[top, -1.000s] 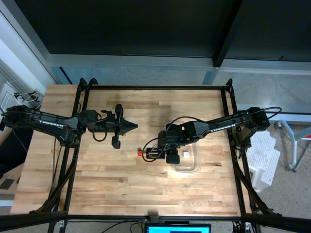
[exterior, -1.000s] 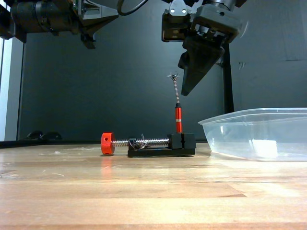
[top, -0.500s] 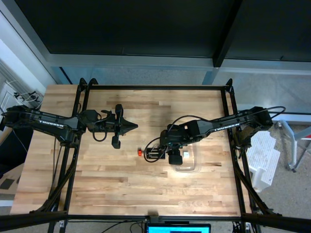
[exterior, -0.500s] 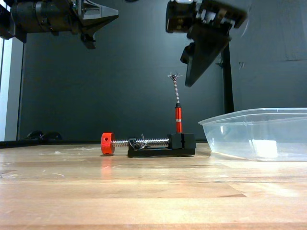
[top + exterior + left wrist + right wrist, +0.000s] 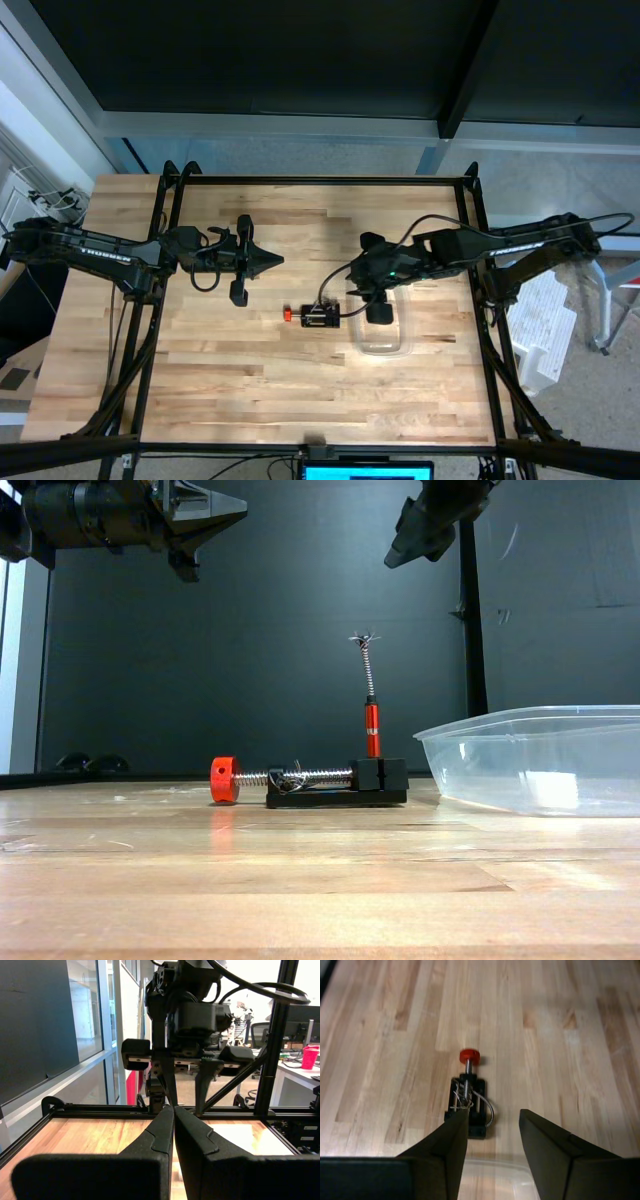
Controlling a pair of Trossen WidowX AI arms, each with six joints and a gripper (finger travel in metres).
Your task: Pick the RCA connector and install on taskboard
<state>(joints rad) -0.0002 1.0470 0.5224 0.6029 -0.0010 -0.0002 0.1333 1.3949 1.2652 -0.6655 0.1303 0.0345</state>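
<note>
Wooden table [image 5: 250, 390] held a clear plastic tray [image 5: 540, 770], its right end cut off in the low view. The right gripper [image 5: 491, 1115] hung high over the tray's left edge, fingers spread and empty, mostly cropped there. The left gripper [image 5: 173, 1110] hovered well left, fingers pressed together. Just left of the tray lay the black taskboard [image 5: 340, 796], its red knob [image 5: 224, 779] leftward. The red RCA connector [image 5: 372, 730] stood upright in its right end, with frayed coiled wire above.

wooden table [image 5: 250, 380] carries the taskboard [image 5: 319, 316] and, just beside it, a clear tray [image 5: 386, 349].
</note>
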